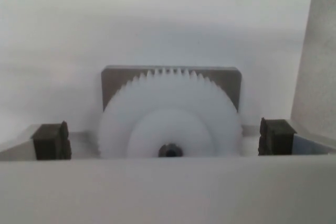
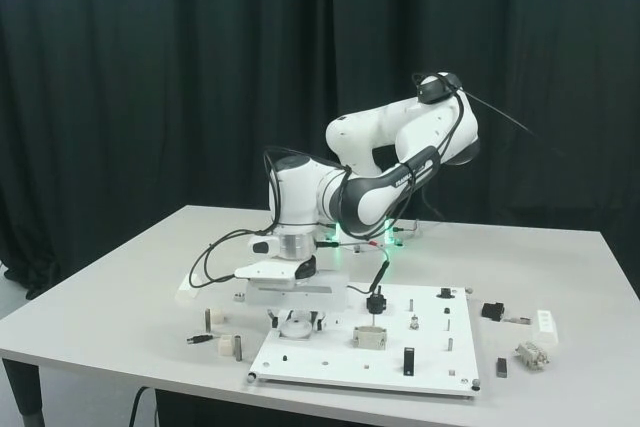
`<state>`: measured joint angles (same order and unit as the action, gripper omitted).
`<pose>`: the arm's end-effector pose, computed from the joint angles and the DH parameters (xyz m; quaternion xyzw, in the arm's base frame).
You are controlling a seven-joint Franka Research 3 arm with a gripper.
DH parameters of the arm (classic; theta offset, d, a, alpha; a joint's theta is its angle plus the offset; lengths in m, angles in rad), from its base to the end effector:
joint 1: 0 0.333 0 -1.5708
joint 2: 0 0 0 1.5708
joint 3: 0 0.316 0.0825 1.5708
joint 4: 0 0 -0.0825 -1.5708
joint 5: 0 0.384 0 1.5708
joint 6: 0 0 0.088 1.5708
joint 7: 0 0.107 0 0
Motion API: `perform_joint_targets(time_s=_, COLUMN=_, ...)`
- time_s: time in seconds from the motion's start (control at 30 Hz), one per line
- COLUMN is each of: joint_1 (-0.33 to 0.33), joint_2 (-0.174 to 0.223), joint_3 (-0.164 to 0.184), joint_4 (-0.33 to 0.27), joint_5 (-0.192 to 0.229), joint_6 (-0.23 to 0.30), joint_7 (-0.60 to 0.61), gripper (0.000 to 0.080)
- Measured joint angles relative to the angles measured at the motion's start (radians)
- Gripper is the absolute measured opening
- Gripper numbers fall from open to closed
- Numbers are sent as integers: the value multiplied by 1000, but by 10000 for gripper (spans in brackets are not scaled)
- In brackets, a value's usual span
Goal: Remove large gear.
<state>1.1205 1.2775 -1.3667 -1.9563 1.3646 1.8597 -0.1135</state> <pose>0.5916 -0.0229 0.2063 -0.9458 0.3247 0.0019 0.0003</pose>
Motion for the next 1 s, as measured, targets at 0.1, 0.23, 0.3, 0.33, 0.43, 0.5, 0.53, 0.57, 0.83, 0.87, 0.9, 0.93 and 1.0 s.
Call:
perform_joint_targets(time_s=0.1, joint_1=0, joint_2=1, joint_3=1, joint_4=-1, joint_5=0, joint_6=2, joint_7=-1, gripper=800)
perform_joint_targets(time_s=0.23, joint_1=0, joint_2=2, joint_3=2, joint_4=-2, joint_5=0, joint_6=5, joint_7=-4, gripper=800)
perform_joint_targets(time_s=0.3, joint_1=0, joint_2=2, joint_3=3, joint_4=-3, joint_5=0, joint_6=8, joint_7=-6, gripper=800)
perform_joint_targets(time_s=0.33, joint_1=0, joint_2=2, joint_3=4, joint_4=-3, joint_5=0, joint_6=9, joint_7=-6, gripper=800)
perform_joint_targets(time_s=0.43, joint_1=-1, joint_2=2, joint_3=5, joint_4=-4, joint_5=0, joint_6=12, joint_7=-6, gripper=800)
perform_joint_targets(time_s=0.5, joint_1=-1, joint_2=2, joint_3=6, joint_4=-4, joint_5=1, joint_6=14, joint_7=-6, gripper=800)
perform_joint_targets(time_s=0.53, joint_1=-1, joint_2=2, joint_3=7, joint_4=-4, joint_5=2, joint_6=15, joint_7=-6, gripper=800)
perform_joint_targets(time_s=0.57, joint_1=-1, joint_2=2, joint_3=7, joint_4=-4, joint_5=4, joint_6=16, joint_7=-6, gripper=800)
perform_joint_targets(time_s=0.83, joint_1=-1, joint_2=2, joint_3=11, joint_4=-5, joint_5=9, joint_6=17, joint_7=-6, gripper=800)
perform_joint_targets(time_s=0.87, joint_1=-1, joint_2=2, joint_3=11, joint_4=-5, joint_5=9, joint_6=17, joint_7=-6, gripper=800)
perform_joint_targets(time_s=0.9, joint_1=-1, joint_2=2, joint_3=11, joint_4=-5, joint_5=9, joint_6=17, joint_7=-6, gripper=800)
perform_joint_targets(time_s=0.93, joint_1=-2, joint_2=2, joint_3=11, joint_4=-5, joint_5=9, joint_6=18, joint_7=-6, gripper=800)
perform_joint_targets(time_s=1.0, joint_1=-2, joint_2=2, joint_3=11, joint_4=-5, joint_5=9, joint_6=18, joint_7=-7, gripper=706)
